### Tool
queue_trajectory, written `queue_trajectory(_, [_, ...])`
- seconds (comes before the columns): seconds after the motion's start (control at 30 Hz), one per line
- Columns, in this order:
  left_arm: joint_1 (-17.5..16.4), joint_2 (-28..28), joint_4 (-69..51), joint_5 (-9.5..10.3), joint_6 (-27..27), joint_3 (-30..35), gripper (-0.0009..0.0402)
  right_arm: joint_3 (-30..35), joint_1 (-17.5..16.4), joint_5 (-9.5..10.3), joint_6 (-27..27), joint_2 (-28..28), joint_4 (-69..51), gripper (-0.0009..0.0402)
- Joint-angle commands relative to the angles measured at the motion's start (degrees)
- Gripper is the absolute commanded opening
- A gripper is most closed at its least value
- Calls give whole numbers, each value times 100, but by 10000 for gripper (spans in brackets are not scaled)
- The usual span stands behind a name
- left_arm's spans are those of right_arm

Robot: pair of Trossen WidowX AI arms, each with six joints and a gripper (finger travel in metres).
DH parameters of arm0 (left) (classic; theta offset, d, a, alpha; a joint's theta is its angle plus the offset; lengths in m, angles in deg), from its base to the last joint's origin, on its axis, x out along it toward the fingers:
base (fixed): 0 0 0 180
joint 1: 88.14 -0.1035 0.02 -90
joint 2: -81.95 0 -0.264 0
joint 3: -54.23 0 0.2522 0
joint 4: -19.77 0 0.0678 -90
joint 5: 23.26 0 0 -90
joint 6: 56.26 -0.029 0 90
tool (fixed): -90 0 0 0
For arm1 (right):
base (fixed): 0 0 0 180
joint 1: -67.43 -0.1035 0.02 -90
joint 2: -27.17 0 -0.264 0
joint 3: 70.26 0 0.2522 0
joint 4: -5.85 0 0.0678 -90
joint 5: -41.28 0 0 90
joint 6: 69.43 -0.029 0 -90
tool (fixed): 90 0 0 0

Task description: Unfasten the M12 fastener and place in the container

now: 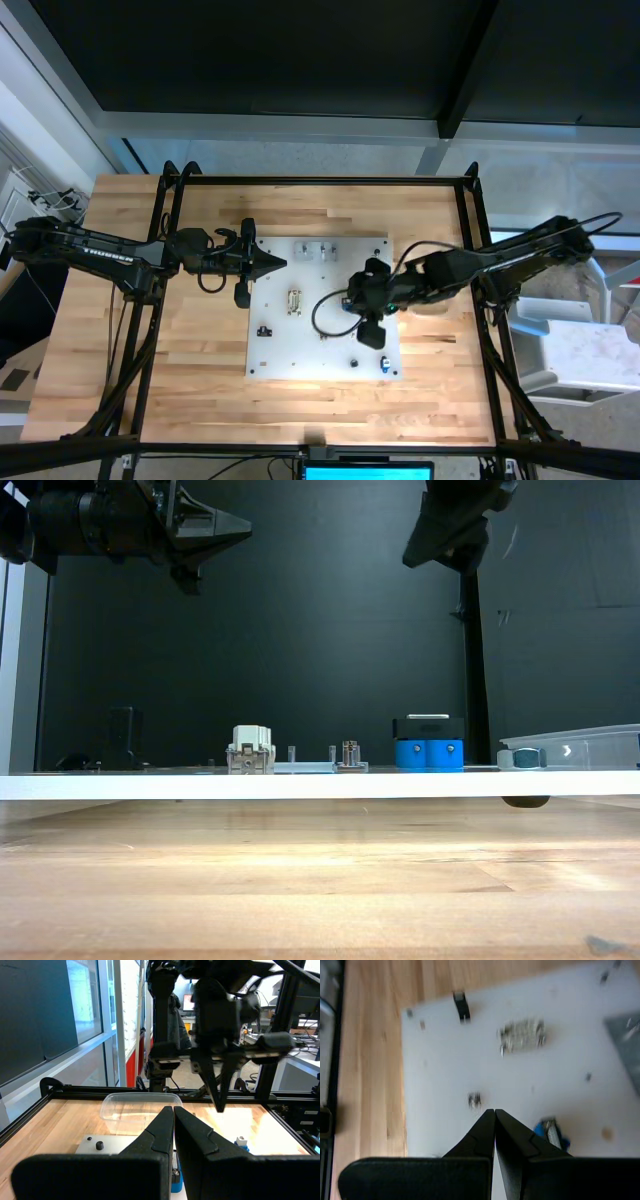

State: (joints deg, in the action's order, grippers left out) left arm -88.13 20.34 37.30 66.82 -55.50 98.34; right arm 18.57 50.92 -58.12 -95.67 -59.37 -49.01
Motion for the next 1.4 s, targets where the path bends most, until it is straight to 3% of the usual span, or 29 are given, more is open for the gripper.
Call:
queue_trajectory(0.03, [0, 0, 2, -2, 0, 2, 0, 494, -94, 0, -175, -380, -549, 0])
queue_trajectory(0.2, [-2, 0, 2, -2, 0, 2, 0, 1191, -203, 114, -361, -949, -1283, 0])
queue_trajectory(0.4, [0, 0, 2, -2, 0, 2, 0, 1794, -295, 616, -588, -1530, -1982, 0])
queue_trajectory(0.6, [0, 0, 2, -2, 0, 2, 0, 2011, -492, 675, -813, -1915, -2127, 0])
queue_trajectory(0.73, [0, 0, 2, -4, 0, 2, 0, 2009, -588, 922, -1019, -2107, -2138, 0])
queue_trajectory(1.1, [-2, 0, 2, -2, 0, 2, 0, 2009, -743, 898, -1366, -2452, -2197, 14])
queue_trajectory(1.4, [0, 0, 2, -2, 0, 2, 0, 2028, -905, 885, -1561, -2664, -2280, 136])
